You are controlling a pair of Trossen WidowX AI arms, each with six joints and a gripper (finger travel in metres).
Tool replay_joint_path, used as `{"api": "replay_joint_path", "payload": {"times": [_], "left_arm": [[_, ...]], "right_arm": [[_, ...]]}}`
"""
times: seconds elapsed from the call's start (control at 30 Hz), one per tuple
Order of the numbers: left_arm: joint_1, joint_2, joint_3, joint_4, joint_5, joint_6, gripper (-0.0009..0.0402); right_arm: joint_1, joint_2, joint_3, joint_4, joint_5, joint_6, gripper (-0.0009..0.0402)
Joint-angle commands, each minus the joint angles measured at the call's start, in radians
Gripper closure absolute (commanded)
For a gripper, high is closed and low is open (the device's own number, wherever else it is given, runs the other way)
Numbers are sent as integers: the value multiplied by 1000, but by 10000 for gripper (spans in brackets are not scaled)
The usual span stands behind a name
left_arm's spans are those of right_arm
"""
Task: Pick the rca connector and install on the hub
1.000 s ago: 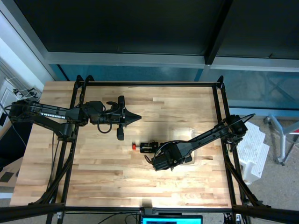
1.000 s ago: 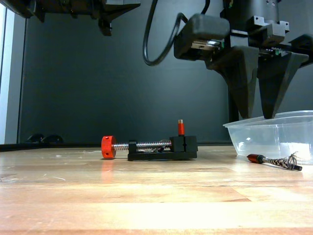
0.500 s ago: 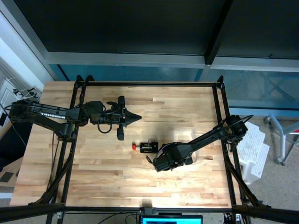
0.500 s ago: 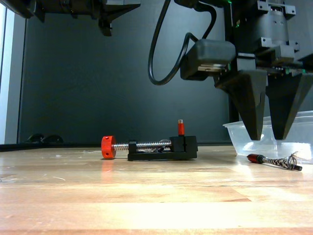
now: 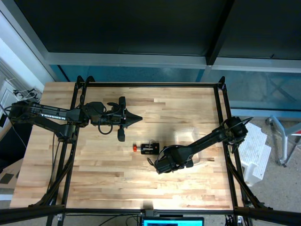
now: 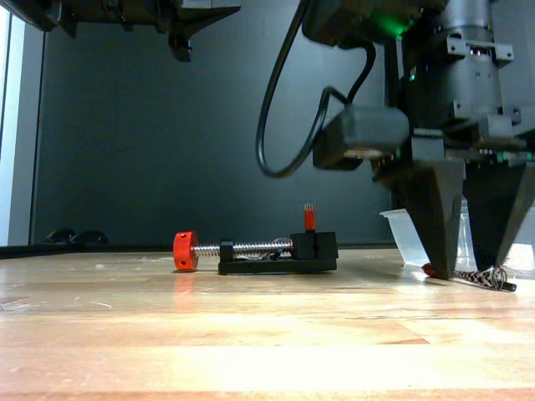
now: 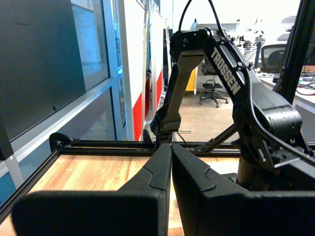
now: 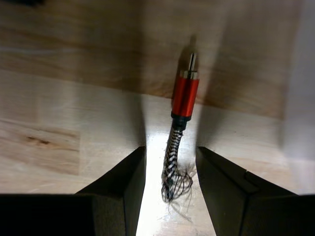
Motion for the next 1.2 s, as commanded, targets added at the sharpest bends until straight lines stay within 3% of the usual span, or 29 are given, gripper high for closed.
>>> {"api": "replay_joint_path", "payload": {"times": [0.03,0.23,0.8,1.07,1.2], "left_arm": [[0,0,0,0,0,0,393],[0,0,0,0,0,0,393],[0,0,0,0,0,0,393],[0,0,0,0,0,0,393],[0,0,0,0,0,0,393]], "right_arm": [[0,4,-6,20,0,-3,256],[0,4,-15,23,0,-6,271],[0,4,-20,18,0,-23,395],[0,-6,-20,10,1,-49,393],[-2,-43,-20,-18,10,-141,393]]}}
